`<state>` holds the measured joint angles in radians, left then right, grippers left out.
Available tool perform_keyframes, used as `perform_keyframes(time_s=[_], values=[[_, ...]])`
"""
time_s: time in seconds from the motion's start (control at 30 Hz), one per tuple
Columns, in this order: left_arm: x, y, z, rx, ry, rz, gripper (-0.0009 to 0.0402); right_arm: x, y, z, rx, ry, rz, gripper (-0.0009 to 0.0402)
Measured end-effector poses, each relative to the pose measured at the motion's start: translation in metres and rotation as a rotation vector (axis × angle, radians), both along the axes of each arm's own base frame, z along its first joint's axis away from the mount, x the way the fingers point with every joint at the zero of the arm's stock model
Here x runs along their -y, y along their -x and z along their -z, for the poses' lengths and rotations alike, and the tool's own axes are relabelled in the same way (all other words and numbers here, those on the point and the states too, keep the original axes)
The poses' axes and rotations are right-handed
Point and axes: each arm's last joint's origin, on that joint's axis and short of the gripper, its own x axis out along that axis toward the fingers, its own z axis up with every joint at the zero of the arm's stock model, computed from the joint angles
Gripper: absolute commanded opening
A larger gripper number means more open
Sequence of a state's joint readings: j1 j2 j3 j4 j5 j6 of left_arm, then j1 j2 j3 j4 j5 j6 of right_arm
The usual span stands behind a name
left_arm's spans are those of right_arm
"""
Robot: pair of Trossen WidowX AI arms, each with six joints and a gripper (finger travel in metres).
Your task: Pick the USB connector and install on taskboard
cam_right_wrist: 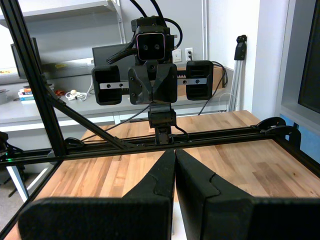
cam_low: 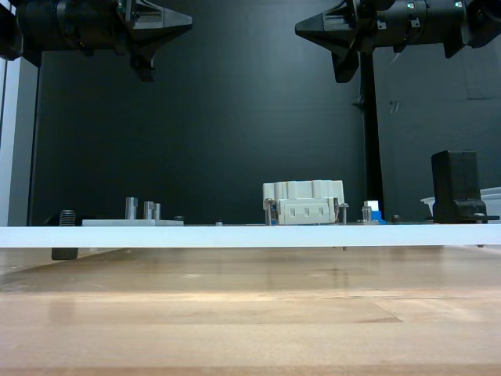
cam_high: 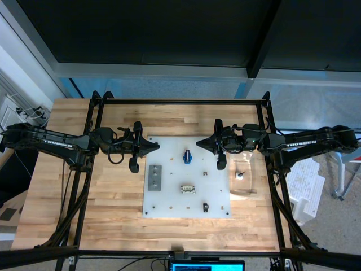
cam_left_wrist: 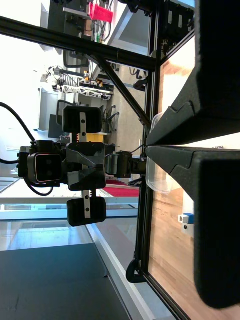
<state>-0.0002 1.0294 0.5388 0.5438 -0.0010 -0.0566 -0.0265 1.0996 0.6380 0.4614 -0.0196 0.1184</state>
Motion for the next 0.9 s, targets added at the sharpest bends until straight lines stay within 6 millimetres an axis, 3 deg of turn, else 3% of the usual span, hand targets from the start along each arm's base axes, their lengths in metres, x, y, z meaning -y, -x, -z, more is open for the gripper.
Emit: perform_keyframes(time_s=[0.57,0.9], values=[[0.000,0.000,0.000,0.000,0.000,0.000,0.0000,-0.001,0.003,-0.001,-0.022,-0.004,-0.001,0.0000],[0.000,0.000,0.000,0.001,0.000,0.000,0.0000,-0.004,0.030,-0.014,-0.189,0.002,0.014,0.0000]])
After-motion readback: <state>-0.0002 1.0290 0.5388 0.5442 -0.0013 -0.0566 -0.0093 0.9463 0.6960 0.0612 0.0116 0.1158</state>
